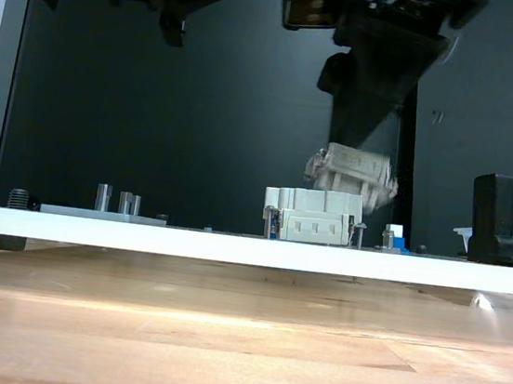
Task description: Pick the HAN10E connector and install on the hub
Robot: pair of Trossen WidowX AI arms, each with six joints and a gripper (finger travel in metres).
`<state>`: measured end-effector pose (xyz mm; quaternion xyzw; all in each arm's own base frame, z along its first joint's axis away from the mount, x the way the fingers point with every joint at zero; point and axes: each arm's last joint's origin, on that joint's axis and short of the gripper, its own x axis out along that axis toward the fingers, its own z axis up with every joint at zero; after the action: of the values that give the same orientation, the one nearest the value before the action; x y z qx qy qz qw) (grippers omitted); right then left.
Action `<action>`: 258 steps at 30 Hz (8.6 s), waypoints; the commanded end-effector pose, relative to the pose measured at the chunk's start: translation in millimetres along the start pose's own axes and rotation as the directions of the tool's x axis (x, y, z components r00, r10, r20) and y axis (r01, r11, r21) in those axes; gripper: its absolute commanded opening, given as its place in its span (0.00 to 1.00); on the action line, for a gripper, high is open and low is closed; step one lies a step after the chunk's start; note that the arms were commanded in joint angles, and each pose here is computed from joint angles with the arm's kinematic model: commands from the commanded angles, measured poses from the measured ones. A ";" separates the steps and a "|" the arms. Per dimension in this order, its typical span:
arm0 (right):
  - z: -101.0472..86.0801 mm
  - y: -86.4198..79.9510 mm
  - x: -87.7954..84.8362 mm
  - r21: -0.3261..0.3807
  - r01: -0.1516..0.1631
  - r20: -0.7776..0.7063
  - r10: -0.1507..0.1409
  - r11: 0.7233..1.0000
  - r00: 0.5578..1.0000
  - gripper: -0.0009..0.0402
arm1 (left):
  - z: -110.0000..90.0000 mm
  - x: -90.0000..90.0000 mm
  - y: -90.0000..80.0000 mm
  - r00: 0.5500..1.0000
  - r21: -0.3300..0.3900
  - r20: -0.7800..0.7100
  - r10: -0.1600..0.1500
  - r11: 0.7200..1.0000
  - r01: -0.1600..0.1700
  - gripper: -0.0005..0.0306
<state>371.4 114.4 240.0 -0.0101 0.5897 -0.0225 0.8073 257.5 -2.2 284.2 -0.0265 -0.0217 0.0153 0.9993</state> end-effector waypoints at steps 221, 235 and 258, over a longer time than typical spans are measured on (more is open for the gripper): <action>4.7 -105.6 -119.6 -0.009 -0.073 0.216 0.073 0.997 0.974 0.19 | -11.5 63.0 -8.2 0.968 0.075 -0.248 -0.037 0.995 0.058 0.84; 5.7 -105.6 -119.9 -0.009 -0.074 0.227 0.074 0.997 0.971 0.19 | -13.9 86.0 -9.7 0.966 0.084 -0.255 -0.049 0.994 0.072 0.78; 6.0 -105.5 -119.9 -0.010 -0.073 0.229 0.073 0.997 0.971 0.20 | -13.4 85.5 -9.7 0.966 0.107 -0.255 -0.050 0.991 0.079 0.39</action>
<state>338.0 14.8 360.5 0.0074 0.4928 0.0091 0.8701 343.9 -9.9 274.6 0.0278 0.1066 -0.0184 0.9937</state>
